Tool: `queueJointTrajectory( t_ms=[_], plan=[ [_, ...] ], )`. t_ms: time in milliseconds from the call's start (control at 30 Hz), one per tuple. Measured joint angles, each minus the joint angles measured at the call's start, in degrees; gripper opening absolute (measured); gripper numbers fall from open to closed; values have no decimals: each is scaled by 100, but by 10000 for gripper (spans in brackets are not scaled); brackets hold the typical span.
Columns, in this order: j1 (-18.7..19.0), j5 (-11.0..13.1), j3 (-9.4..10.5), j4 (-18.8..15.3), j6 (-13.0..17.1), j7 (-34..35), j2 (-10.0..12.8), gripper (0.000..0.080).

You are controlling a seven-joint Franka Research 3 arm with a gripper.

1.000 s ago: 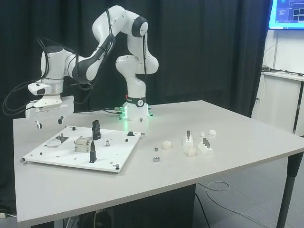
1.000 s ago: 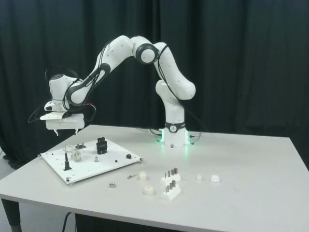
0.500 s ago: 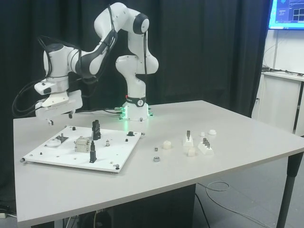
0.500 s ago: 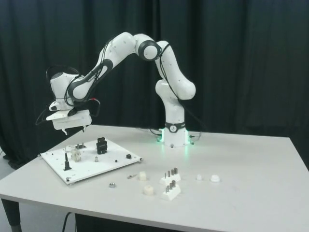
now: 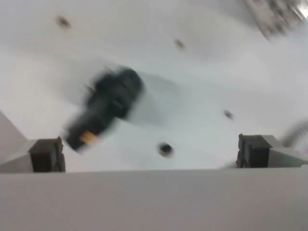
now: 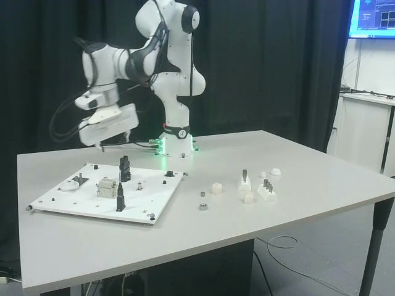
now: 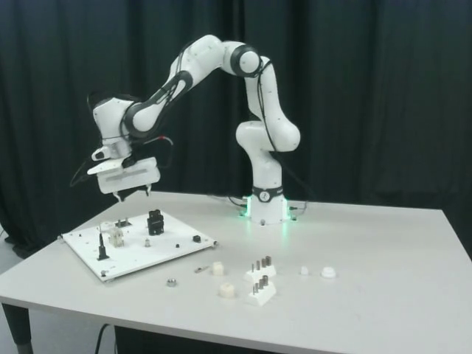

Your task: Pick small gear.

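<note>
The small gear [image 6: 263,174] [image 7: 304,271] is a tiny white round part on the grey table, beside a bigger white round part [image 6: 275,173] [image 7: 328,273]. My gripper [image 6: 113,143] [image 7: 133,193] hangs in the air over the back of the white board [image 6: 145,198] [image 7: 168,249], far from the gear. In the wrist view the gripper [image 5: 149,153] is open, its two fingers wide apart with nothing between them. Below it I see the board and a black block [image 5: 113,103] [image 6: 125,168] [image 7: 155,221].
The board carries a black peg [image 6: 120,198] [image 7: 101,249], a small grey-white fixture [image 6: 108,187] and other small parts. Near the gear stand white holders with pins [image 6: 267,191] [image 7: 260,284], two white cylinders [image 6: 217,188] [image 6: 248,197] and a nut [image 6: 202,206].
The arm has swung from beyond the board's left edge to above the board's back, rising somewhat. The gripper stays open and holds nothing.
</note>
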Motion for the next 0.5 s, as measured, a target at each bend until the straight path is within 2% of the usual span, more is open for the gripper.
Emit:
queueJointTrajectory(
  t_ms=[133, 267, 500],
  plan=[
    [327, -102, 1, -246, 0, 317, -328, 800],
    [659, -338, 9, -436, 0, 738, -615, 800],
    [1214, -641, 68, -732, -5, 1465, -1030, 800]
  ],
)
